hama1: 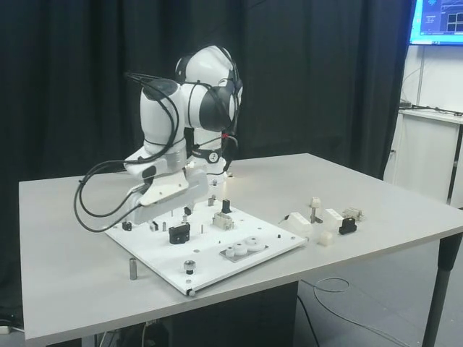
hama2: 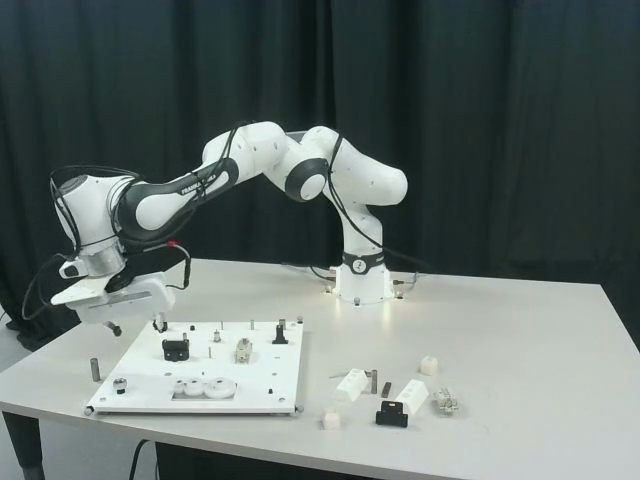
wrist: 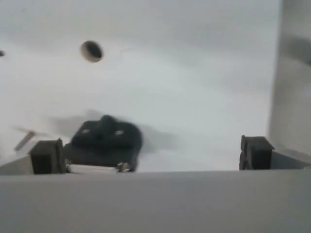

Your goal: Remove square peg 1.

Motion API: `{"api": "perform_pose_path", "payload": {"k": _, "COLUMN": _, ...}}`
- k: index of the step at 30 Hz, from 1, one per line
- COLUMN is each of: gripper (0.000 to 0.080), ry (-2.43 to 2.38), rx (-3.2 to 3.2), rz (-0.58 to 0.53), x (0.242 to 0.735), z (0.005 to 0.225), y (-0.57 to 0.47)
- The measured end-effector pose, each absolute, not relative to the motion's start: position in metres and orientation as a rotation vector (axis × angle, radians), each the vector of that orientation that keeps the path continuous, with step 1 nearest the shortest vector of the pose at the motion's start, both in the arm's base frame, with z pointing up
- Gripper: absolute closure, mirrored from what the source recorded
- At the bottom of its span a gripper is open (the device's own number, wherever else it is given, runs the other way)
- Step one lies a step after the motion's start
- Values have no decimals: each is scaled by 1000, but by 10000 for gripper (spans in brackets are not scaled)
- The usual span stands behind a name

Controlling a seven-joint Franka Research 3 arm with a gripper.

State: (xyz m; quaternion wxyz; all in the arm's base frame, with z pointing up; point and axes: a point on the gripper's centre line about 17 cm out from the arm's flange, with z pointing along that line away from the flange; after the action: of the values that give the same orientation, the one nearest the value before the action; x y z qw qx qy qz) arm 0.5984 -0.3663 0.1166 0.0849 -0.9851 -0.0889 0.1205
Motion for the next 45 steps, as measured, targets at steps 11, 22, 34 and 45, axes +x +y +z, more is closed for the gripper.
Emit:
{"api": "perform_pose_path", "payload": {"k": 11, "gripper": 3, "ry": -184, "rx": -2855, "rz": 525, "x": 573, "z": 109, "y": -328}}
{"api": "perform_pose_path", "payload": {"k": 22, "gripper": 3, "ry": -57, "rx": -2820, "rz": 648, "x": 554, "z": 106, "y": -301}}
{"api": "perform_pose_path", "payload": {"k": 34, "gripper": 3, "ry": 117, "rx": -2832, "rz": 726, "x": 544, "z": 108, "y": -282}}
{"api": "perform_pose_path", "payload": {"k": 45, "gripper": 3, "ry": 233, "rx": -2855, "rz": 726, "x": 540, "z": 109, "y": -274}}
